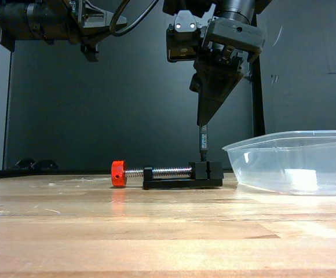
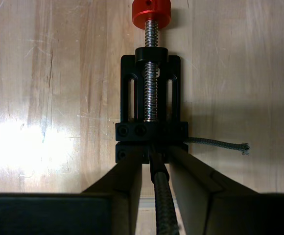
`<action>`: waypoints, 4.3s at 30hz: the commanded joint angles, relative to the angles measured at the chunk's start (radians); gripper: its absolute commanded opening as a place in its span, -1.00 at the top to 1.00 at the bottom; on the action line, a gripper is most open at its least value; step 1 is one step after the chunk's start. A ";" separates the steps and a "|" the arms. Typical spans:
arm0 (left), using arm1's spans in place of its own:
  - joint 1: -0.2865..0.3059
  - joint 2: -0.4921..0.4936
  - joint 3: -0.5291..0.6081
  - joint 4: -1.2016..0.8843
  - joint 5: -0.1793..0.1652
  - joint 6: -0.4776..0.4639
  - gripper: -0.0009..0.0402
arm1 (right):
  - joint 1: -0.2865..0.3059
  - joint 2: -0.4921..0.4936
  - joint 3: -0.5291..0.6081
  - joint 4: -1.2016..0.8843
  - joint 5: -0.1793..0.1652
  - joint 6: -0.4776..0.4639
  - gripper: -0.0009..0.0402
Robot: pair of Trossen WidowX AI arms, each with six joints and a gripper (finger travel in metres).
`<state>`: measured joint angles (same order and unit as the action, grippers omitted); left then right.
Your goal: Remove the USB-C connector from taskboard and place in the container
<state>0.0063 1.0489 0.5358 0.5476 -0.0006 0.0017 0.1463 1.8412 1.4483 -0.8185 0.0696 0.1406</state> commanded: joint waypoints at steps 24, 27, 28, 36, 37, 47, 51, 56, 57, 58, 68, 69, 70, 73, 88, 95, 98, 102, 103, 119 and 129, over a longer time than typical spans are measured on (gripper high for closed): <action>0.000 0.000 0.000 0.000 0.000 0.000 0.96 | 0.000 -0.007 0.000 0.000 0.002 0.000 0.96; 0.000 0.000 0.000 0.000 0.000 0.000 0.96 | 0.000 -0.013 0.000 0.000 0.002 -0.001 0.96; 0.000 0.000 0.000 0.000 0.000 0.000 0.96 | 0.000 -0.014 0.000 0.000 0.002 -0.002 0.96; 0.000 0.000 0.000 0.000 0.000 0.000 0.96 | 0.000 -0.046 0.000 -0.003 0.010 -0.004 0.96; 0.000 0.000 0.000 0.000 0.000 0.000 0.96 | 0.001 -0.050 0.000 -0.003 0.010 -0.004 0.96; 0.000 0.000 0.000 0.000 0.000 0.000 0.96 | 0.003 -0.113 0.000 -0.017 0.009 -0.006 0.96; 0.000 0.000 0.000 0.000 0.000 0.000 0.96 | 0.003 -0.145 0.000 -0.035 0.009 -0.005 0.96; 0.000 0.000 0.000 0.000 0.000 0.000 0.96 | 0.005 -0.159 0.000 -0.037 0.008 -0.003 0.96; 0.000 0.000 0.000 -0.001 0.000 0.000 0.96 | 0.005 -0.161 0.000 -0.039 0.008 -0.003 0.96; 0.000 0.000 0.000 -0.001 0.000 0.000 0.96 | 0.005 -0.164 0.000 -0.039 0.008 -0.003 0.96; 0.000 -0.001 0.000 0.001 0.000 0.000 0.96 | 0.006 -0.180 -0.017 -0.040 0.008 -0.005 0.96; 0.000 -0.001 0.000 0.001 0.000 0.000 0.96 | 0.006 -0.188 -0.026 -0.041 0.008 -0.009 0.96; 0.000 0.000 0.000 0.000 0.000 0.000 0.96 | 0.006 -0.199 -0.037 -0.041 0.009 -0.011 0.96; 0.000 0.000 0.000 0.000 0.000 0.000 0.96 | 0.006 -0.231 -0.079 -0.040 0.009 -0.011 0.96; 0.000 0.000 0.000 0.000 0.000 0.000 0.96 | 0.008 -0.366 -0.313 -0.029 0.009 -0.016 0.96; 0.000 0.000 0.000 0.000 0.000 0.000 0.96 | 0.010 -0.398 -0.370 -0.027 0.009 -0.015 0.96; 0.000 0.000 0.000 0.000 0.000 0.000 0.96 | 0.011 -0.415 -0.400 -0.027 0.010 -0.015 0.96; 0.000 0.000 0.000 0.000 0.000 0.000 0.96 | 0.011 -0.426 -0.423 -0.028 0.017 -0.016 0.96; 0.000 0.000 0.000 0.000 0.000 0.000 0.96 | 0.011 -0.426 -0.428 -0.028 0.018 -0.016 0.96; 0.000 0.000 0.000 0.000 0.000 0.000 0.96 | 0.012 -0.426 -0.447 -0.001 0.017 -0.006 0.52; 0.000 0.000 0.000 0.000 0.000 0.000 0.96 | 0.011 -0.432 -0.424 0.001 0.017 -0.006 0.31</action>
<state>0.0063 1.0489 0.5354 0.5472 -0.0010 0.0021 0.1577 1.4132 1.0130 -0.8177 0.0864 0.1337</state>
